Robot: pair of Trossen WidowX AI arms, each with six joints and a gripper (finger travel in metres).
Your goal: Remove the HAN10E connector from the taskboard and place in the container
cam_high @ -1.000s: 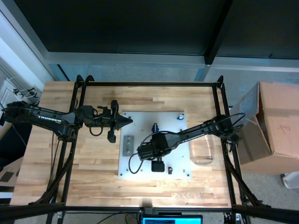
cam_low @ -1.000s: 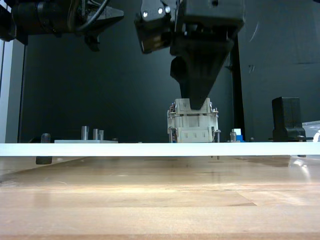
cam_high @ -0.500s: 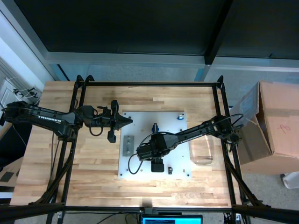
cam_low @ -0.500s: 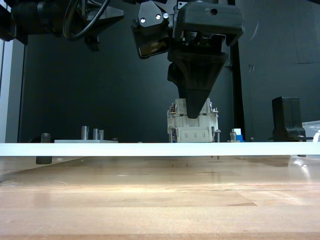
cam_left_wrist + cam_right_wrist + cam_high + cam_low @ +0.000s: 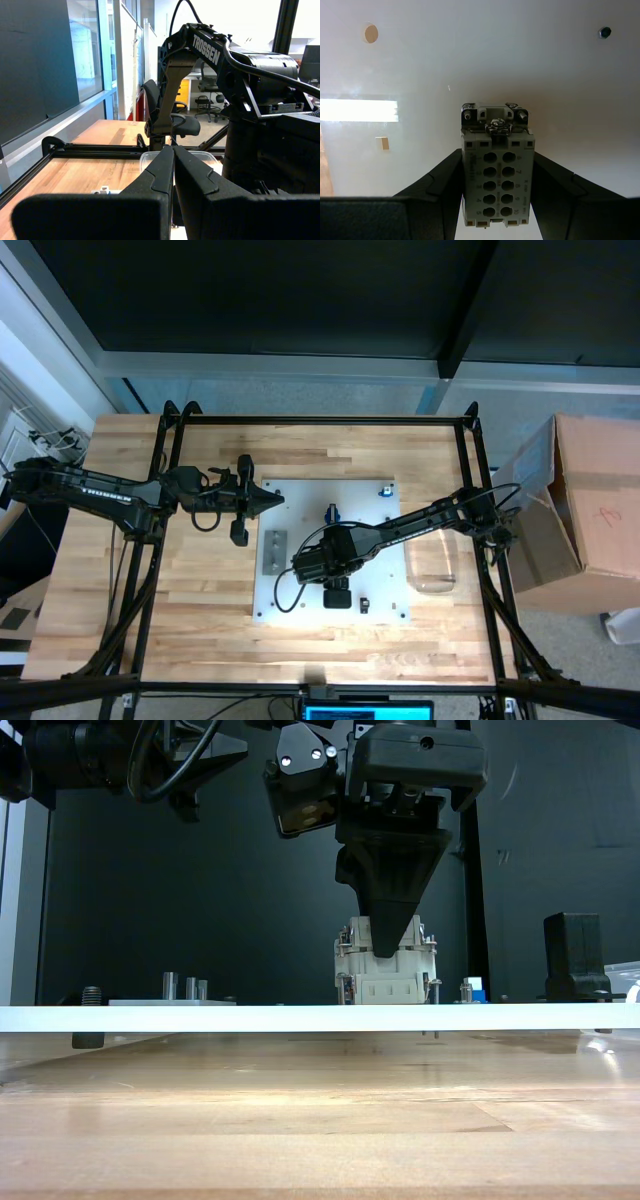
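Right tool (image 5: 388, 942) grips seated HAN10E connector (image 5: 498, 175), hiding its top; left tool (image 5: 173, 152) hangs closed over taskboard (image 5: 390, 580) edge

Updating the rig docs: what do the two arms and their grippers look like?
Left arm and right arm are matte black, slim-linked, with white TROSSEN lettering. Black cables loop beside each wrist. Left gripper, near the taskboard's far-left corner, and right gripper, at the HAN10E connector on it, have black wedge-shaped fingers.
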